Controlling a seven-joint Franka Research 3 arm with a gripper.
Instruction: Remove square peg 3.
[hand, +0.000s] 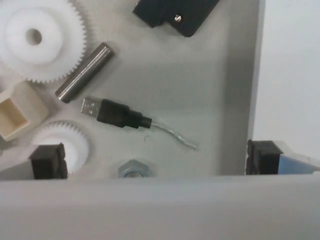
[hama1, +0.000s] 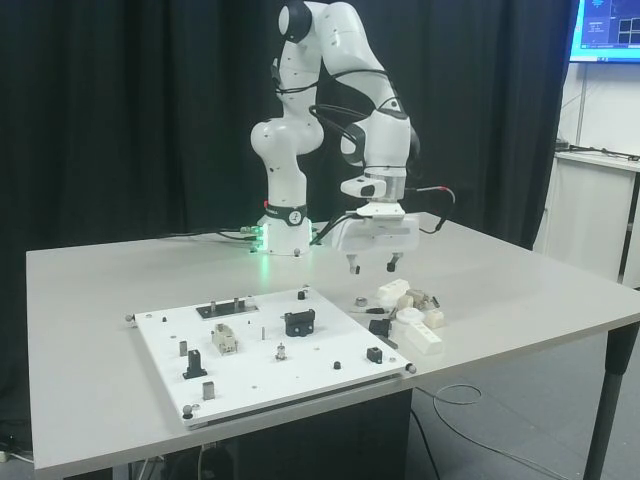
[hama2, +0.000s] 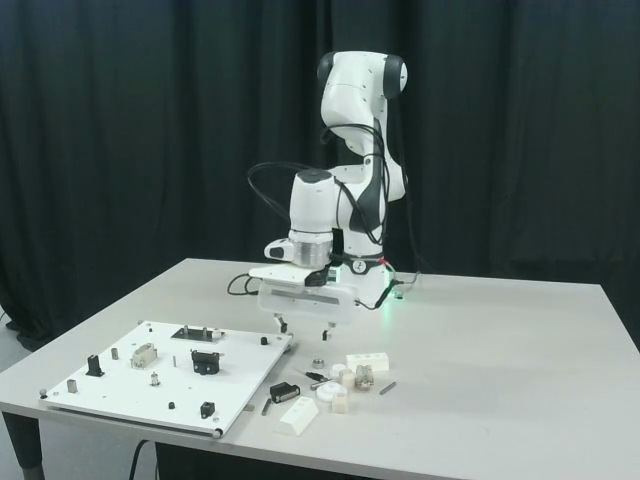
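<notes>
My gripper (hama1: 372, 267) hangs open above a pile of loose parts (hama1: 405, 310) on the grey table, just right of the white assembly board (hama1: 300, 375). Nothing is between its fingers. In the wrist view the gripper (hand: 155, 159) hovers over a USB plug (hand: 115, 112), a metal cylinder (hand: 84, 72), a nut (hand: 133, 169), a hollow square piece (hand: 15, 112) and two white gears (hand: 35, 37). Small upright pegs (hama1: 204, 388) stand on the board's near left part, far from the gripper. I cannot tell which one is square peg 3.
A black fixture (hand: 175, 12) lies beside the gears. A white surface with a straight raised edge (hand: 290, 75) borders the parts. The board (hama2: 130, 385) carries several black and grey fixtures. White blocks (hama2: 368, 362) lie in the pile.
</notes>
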